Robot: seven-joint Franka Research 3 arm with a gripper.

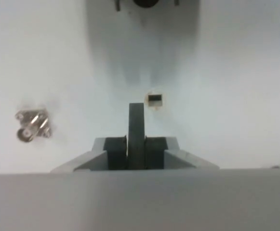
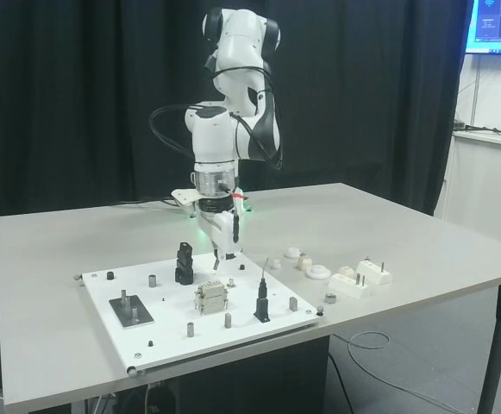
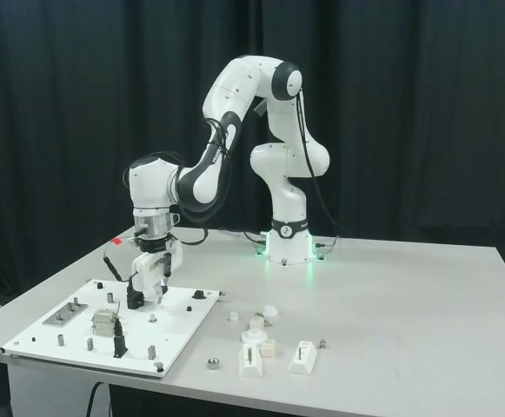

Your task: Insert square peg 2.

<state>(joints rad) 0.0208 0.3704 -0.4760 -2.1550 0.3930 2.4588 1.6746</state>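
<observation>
I see the peg (image 1: 136,137) clamped upright between the shut jaws of the gripper (image 1: 136,153), its tip poking out past them. The hole (image 1: 154,99) sits just ahead of that tip and a bit to one side, so I judge it not lined up and not yet in. Pickup done; alignment and push-down left. Off to the jaws' side, well apart, a metal connector (image 1: 32,125) lies on the white board (image 2: 233,332). Gripper hangs low over the board.
</observation>
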